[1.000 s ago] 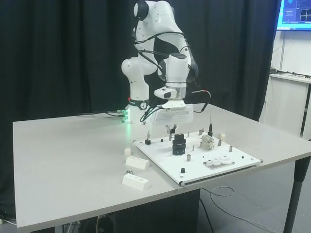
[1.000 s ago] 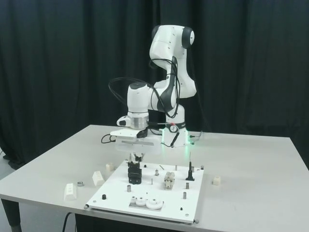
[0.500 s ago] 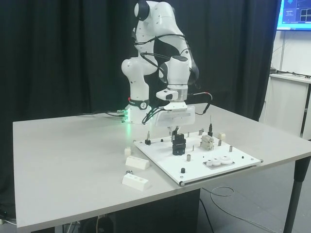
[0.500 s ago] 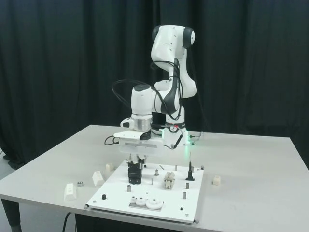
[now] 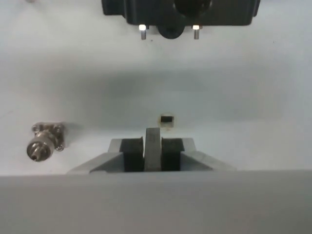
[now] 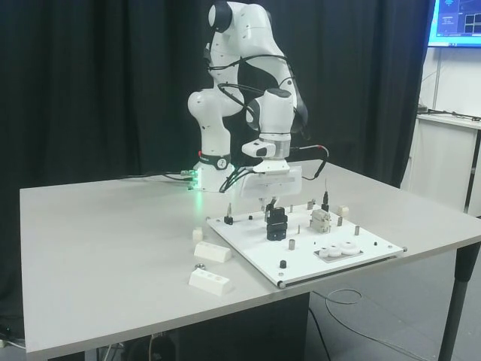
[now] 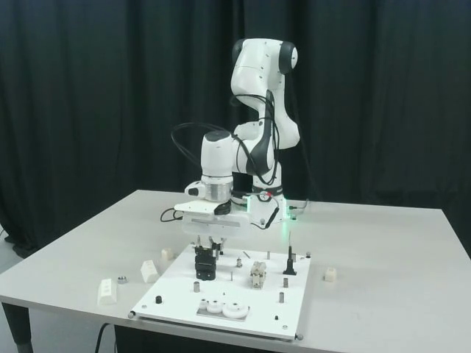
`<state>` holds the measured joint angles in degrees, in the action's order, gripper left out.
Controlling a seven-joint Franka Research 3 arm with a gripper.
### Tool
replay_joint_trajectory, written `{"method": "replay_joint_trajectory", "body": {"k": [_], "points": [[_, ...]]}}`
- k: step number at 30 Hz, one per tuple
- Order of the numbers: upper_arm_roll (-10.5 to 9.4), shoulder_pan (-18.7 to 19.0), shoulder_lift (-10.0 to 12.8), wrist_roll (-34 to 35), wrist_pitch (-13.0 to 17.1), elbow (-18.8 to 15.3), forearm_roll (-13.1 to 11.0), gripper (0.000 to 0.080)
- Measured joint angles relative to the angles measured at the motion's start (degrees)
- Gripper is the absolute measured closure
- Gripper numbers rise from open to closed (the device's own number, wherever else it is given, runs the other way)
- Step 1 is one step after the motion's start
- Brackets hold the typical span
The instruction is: Insert square peg 2.
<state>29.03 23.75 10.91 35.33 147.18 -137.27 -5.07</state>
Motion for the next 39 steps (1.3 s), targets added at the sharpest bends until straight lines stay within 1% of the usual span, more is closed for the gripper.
{"method": "replay_joint_trajectory", "body": {"k": [14, 25, 32, 39], "points": [[0.07, -0.4, 0.3, 0.1, 0.6, 0.0, 0.0, 0.0729], [0.07, -0.9, 1.3, 0.1, 1.8, 0.0, 0.0, 0.0729], [-0.11, -0.8, 2.0, 0.1, 2.0, 0.0, -0.2, 0.0729], [-0.34, -0.8, 2.2, 0.4, 2.0, 0.0, -0.2, 0.0729]]}}
